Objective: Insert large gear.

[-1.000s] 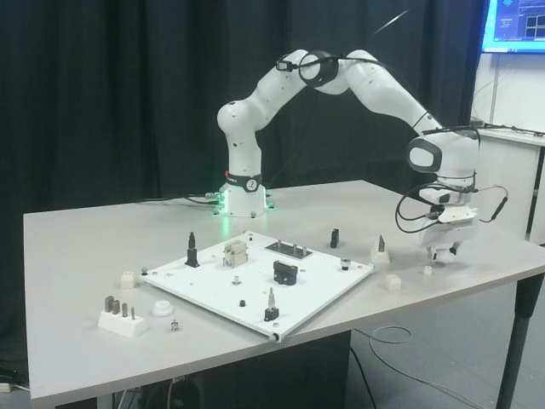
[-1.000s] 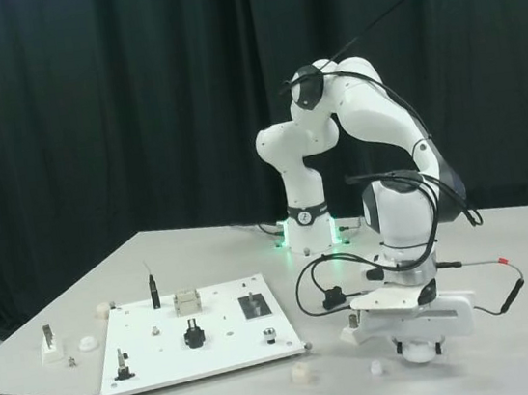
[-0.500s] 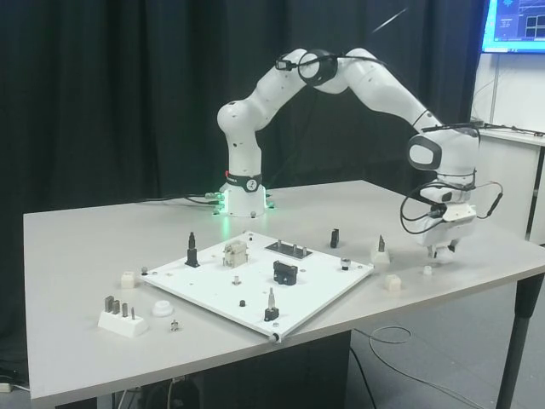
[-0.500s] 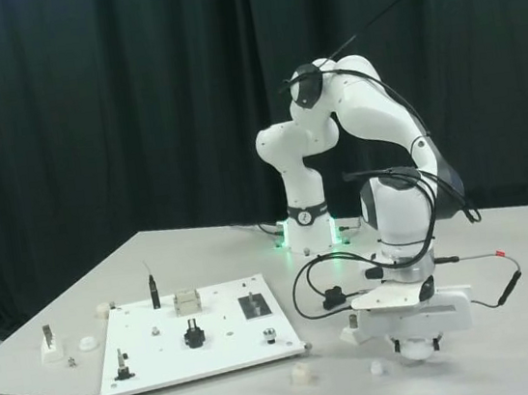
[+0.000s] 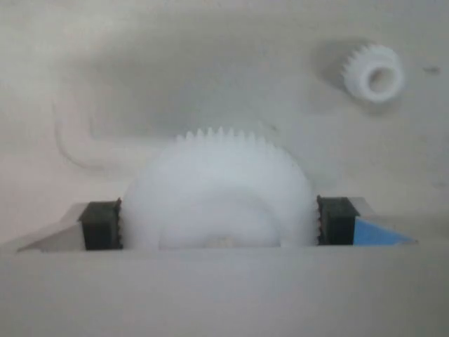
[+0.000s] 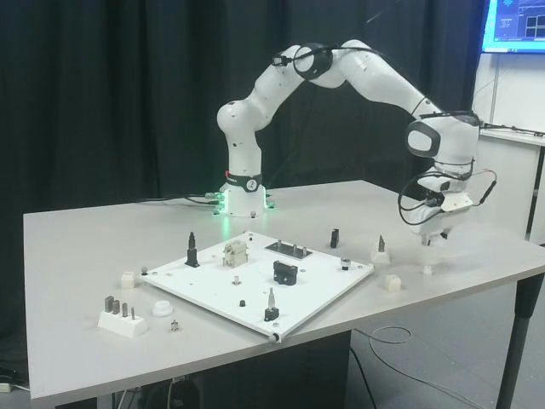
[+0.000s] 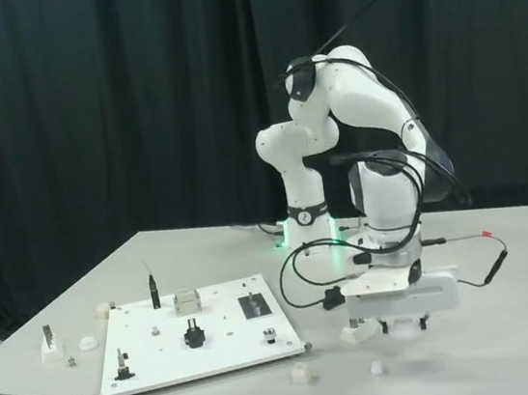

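Pincer (image 5: 217, 223) closed on the large gear (image 5: 217, 193): in the wrist view we see its black pads (image 5: 100, 225) pressed against both sides of the white toothed wheel. In the first room view we find the pincer (image 6: 428, 241) at centre right of the frame, lifted clear of the grey desk (image 6: 85, 247). A small gear (image 5: 374, 72) lies on the desk beneath. The white board (image 6: 255, 277) sits left of centre, well apart.
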`<state>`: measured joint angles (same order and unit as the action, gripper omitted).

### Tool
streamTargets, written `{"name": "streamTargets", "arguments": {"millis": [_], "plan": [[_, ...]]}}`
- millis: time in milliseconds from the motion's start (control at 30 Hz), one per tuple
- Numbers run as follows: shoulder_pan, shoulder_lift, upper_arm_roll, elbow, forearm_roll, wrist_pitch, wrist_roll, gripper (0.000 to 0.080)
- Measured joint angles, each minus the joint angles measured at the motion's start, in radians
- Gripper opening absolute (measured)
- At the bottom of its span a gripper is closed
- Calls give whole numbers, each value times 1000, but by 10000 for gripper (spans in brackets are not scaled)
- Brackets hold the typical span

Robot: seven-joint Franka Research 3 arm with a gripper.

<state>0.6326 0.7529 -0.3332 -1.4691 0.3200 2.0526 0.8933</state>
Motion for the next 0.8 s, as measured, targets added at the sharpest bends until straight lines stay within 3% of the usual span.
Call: {"name": "streamTargets", "arguments": {"millis": [400, 800], "plan": [[-8, -53, -47, -14, -14, -124, -95, 594], [-39, -123, -59, -86, -57, -174, -155, 594]]}}
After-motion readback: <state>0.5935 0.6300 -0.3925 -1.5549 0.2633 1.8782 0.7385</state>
